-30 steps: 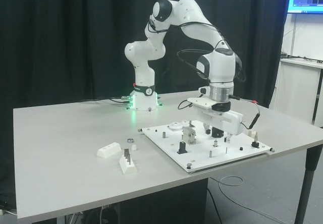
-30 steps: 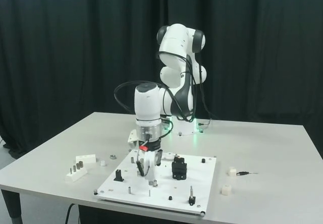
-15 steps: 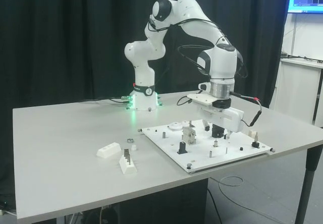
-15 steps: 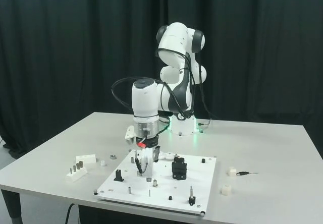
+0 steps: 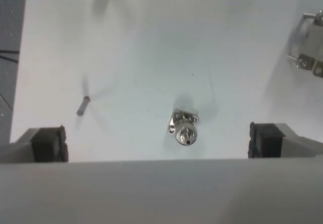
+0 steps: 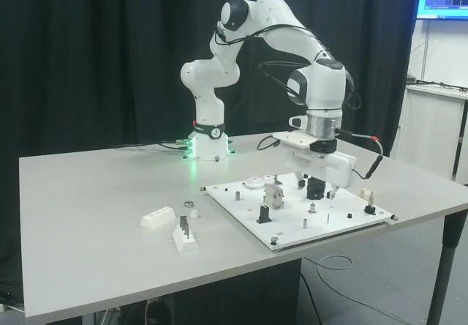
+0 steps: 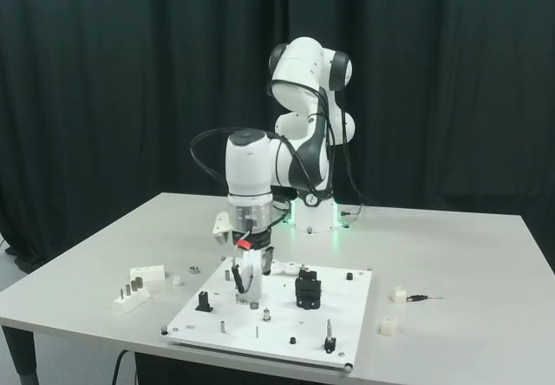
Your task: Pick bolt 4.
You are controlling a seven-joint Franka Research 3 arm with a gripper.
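Note:
In the wrist view a small metal bolt stands upright on the white board, below the gap between my two black fingertips. My gripper is open wide and holds nothing. From the room views the gripper hangs a little above the board, apart from every part on it. The bolt sits on the board just beneath and beside the fingers. A thin grey pin stands close to one fingertip pad.
The board also carries a metal block, a black bracket, a black clamp and several small pegs. Off the board, two white holders sit on the grey table. Small white blocks lie on its other side.
The wrist has risen and drawn back toward the arm's base, lifting the gripper off the board. The fingers stay open and hold nothing.

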